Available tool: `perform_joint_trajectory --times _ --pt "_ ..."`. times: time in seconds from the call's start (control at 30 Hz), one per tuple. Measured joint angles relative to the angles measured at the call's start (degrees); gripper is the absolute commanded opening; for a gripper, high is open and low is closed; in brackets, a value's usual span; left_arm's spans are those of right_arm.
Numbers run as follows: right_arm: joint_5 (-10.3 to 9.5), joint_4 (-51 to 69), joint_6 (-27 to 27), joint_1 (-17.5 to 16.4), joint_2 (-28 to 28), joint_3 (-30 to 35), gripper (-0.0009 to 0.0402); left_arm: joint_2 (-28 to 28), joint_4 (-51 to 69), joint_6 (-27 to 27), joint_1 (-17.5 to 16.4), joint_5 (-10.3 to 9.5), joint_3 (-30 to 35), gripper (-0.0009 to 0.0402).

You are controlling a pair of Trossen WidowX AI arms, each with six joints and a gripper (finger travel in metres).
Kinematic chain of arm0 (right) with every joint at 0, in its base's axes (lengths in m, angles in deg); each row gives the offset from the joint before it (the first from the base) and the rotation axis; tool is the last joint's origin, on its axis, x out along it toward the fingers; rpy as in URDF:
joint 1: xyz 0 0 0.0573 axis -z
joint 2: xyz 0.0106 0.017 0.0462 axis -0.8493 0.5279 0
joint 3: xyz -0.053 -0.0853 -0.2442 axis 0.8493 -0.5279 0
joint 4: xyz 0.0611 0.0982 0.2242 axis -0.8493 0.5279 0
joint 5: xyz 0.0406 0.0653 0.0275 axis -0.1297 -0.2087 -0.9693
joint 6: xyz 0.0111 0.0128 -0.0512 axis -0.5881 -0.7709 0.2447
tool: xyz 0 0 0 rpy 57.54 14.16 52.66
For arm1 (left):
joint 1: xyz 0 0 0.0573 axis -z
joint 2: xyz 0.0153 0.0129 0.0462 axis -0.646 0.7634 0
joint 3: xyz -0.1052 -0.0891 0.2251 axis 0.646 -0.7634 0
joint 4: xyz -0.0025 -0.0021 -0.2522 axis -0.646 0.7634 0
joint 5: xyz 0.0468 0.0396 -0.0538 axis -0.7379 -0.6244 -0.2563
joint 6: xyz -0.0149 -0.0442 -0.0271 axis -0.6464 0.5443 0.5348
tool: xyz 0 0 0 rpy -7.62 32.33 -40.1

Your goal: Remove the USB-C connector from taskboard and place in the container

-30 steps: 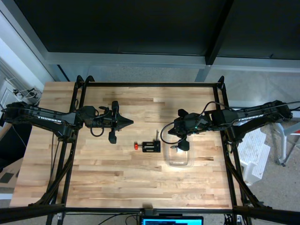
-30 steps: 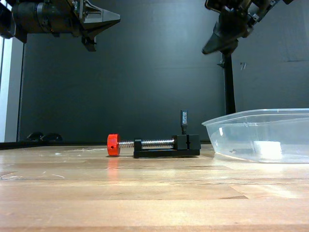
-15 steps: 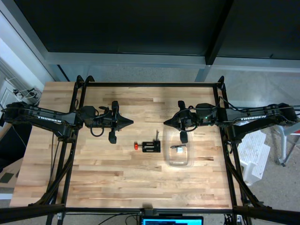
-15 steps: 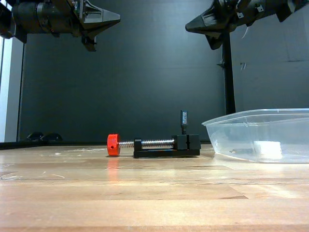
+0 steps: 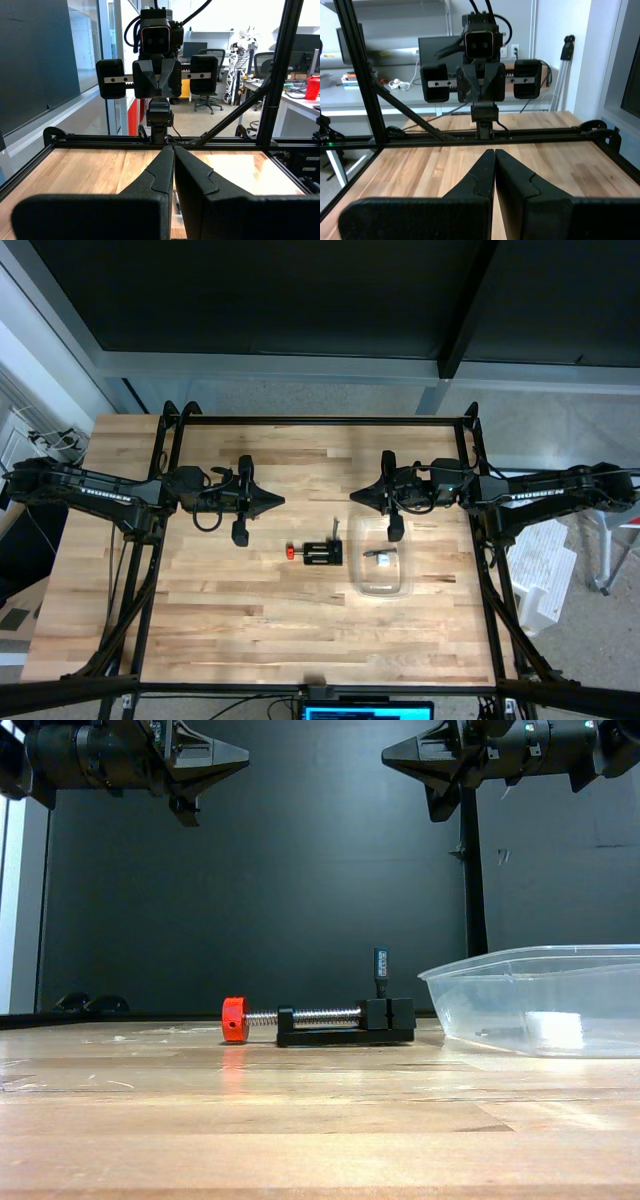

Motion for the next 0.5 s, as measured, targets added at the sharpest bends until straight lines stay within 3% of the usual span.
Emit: perform_joint_trajectory --times 0.5 --pt "0.09 -2.6 -2.1 1.0 0.0 -1.5 0.0 0.0 0.0 0.0 0.0 0.0 0.0 0.0"
